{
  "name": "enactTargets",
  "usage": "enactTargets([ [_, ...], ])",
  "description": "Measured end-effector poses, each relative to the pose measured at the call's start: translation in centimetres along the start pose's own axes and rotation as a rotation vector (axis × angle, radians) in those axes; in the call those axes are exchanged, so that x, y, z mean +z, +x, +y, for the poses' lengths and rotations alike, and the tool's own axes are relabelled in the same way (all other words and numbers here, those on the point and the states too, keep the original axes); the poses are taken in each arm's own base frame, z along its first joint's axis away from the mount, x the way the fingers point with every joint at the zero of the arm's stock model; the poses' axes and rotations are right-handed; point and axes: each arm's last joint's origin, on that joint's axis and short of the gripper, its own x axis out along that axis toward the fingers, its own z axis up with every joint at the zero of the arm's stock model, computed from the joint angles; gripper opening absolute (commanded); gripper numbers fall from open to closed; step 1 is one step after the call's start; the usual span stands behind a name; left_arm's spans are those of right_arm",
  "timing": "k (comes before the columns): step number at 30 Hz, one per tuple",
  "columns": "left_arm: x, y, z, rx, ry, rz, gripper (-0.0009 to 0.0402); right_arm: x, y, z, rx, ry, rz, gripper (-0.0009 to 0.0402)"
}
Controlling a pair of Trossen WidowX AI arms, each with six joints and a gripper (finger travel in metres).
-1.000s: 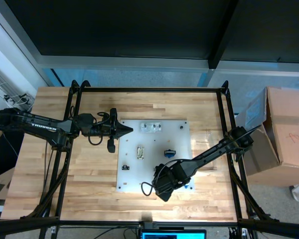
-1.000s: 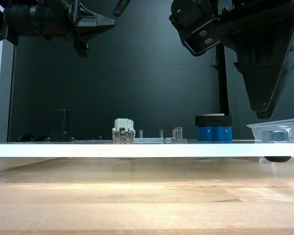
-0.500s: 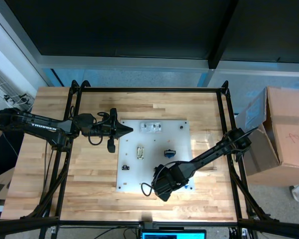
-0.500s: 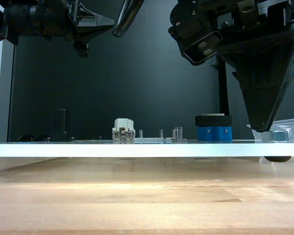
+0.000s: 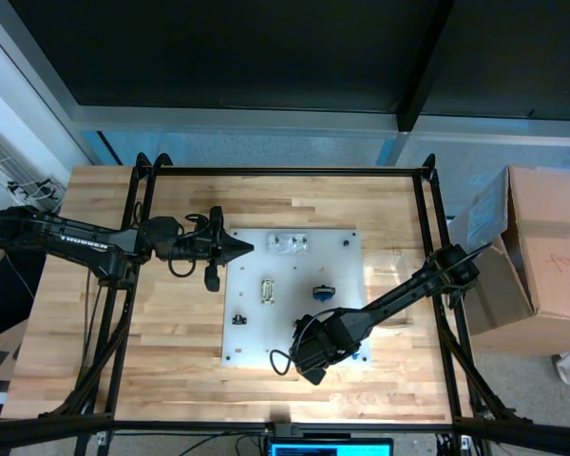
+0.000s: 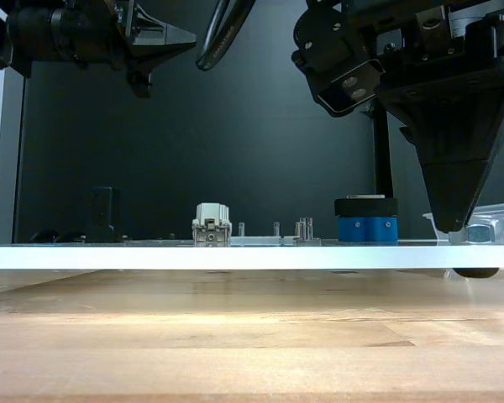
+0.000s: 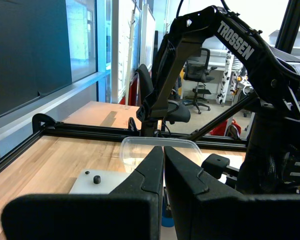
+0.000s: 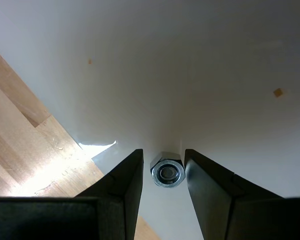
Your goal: Unfasten the M12 nut and place it in the container
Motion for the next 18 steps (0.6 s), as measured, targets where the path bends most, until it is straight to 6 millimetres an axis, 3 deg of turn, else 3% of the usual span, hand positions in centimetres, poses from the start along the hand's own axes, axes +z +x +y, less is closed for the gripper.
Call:
enactTargets([
  [13, 0.01, 0.0, 0.0, 0.0, 0.0, 0.0, 0.0, -0.29, 0.37, -0.14, -0.009, -0.008, 0.006, 0.0155],
  [18, 0.01, 0.0, 0.0, 0.0, 0.0, 0.0, 0.0, -0.38, 0.57, -0.24, -0.01, -0.009, 0.007, 0.0147],
])
